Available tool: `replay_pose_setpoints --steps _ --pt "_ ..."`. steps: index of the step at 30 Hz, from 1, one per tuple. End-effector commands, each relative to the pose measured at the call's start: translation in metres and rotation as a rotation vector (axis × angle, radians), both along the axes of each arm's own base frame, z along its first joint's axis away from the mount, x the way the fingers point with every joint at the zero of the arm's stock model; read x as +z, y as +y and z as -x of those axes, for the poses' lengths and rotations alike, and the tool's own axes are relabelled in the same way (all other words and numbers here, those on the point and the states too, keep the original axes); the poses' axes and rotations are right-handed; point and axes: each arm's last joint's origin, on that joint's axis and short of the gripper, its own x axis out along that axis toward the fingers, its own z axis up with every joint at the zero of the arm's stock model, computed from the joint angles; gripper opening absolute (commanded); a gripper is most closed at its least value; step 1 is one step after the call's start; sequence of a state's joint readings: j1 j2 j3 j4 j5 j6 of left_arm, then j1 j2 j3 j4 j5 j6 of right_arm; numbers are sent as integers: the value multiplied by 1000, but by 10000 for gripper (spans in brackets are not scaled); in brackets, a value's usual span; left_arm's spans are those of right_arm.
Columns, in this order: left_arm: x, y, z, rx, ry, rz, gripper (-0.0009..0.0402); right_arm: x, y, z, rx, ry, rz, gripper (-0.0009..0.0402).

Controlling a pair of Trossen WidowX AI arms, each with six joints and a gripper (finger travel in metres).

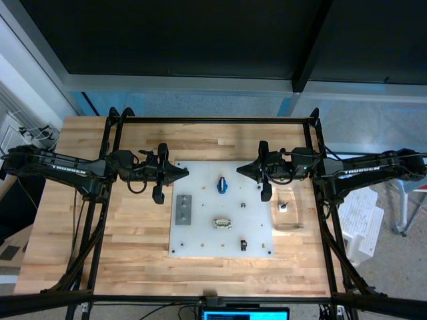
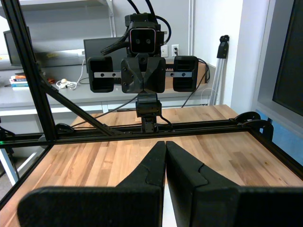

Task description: Pick the USB connector and install on taskboard

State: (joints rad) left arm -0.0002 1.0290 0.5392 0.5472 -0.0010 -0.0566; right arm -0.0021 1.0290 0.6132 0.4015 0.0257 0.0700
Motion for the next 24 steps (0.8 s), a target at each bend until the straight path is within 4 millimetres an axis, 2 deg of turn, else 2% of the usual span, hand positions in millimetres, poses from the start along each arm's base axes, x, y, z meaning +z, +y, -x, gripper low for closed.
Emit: replay_pose_setpoints --steps 1,16,24 --pt "0 0 0 0 0 0 0 2 1 0 3 -23 0 0" --pt "0 0 0 0 0 0 0 3 1 1 3 -18 0 0" --pt "0 0 0 0 1 0 0 4 1 17 6 61 0 0"
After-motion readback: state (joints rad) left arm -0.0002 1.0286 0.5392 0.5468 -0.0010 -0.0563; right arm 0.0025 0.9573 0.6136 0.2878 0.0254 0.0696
